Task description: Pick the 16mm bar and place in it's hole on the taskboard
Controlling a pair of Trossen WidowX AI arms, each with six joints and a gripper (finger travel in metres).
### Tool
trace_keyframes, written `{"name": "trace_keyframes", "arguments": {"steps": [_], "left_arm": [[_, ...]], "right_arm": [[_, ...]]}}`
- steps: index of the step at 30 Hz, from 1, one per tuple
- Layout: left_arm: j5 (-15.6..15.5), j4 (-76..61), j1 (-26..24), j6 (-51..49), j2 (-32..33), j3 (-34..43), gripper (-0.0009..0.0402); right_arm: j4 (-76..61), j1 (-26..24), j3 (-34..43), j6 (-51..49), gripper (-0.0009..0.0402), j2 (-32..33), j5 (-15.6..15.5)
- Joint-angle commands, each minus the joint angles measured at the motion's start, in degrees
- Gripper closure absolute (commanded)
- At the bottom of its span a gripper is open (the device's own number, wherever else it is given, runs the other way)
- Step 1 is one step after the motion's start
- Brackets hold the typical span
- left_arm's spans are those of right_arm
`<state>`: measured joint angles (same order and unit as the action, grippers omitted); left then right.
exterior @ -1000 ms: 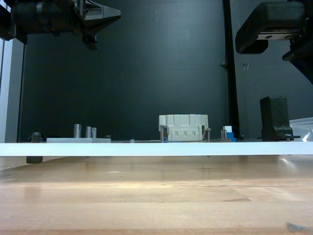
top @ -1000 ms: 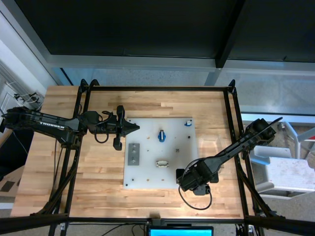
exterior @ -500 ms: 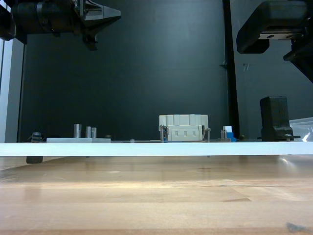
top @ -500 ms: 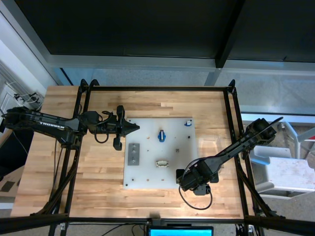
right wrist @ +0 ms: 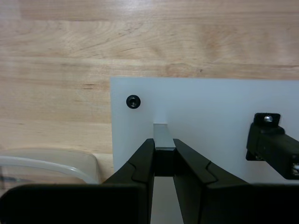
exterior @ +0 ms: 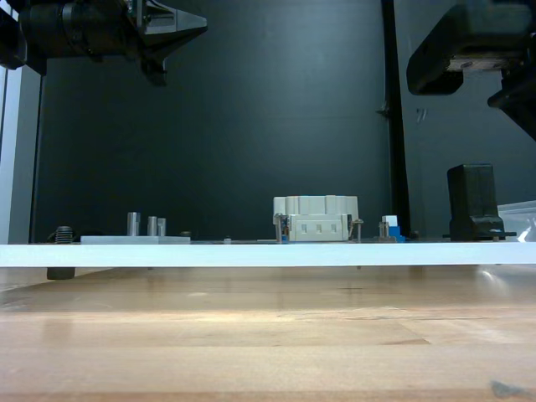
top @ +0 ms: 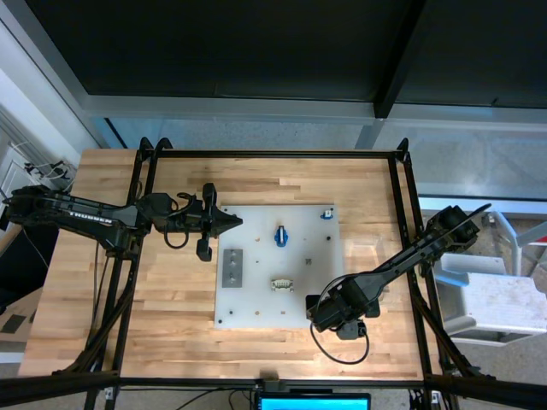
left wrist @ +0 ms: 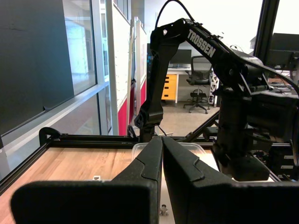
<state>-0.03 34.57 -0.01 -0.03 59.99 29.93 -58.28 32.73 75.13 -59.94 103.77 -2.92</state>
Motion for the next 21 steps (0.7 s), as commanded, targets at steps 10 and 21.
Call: {"name": "trace_keyframes", "arguments": {"steps": [10, 21], "left_arm": [[0.0, 0.0, 0.0, 0.0, 0.0, 0.0, 0.0393], [0.0, 0.0, 0.0, 0.0, 0.0, 0.0, 0.0393]], "right_arm": [[1.7, -0.7, -1.1, -0.6, 0.0393, -0.5, -2.6], [2.4, -1.9, -3.1, -0.5, 0.0393, -0.5, -2.3]]}}
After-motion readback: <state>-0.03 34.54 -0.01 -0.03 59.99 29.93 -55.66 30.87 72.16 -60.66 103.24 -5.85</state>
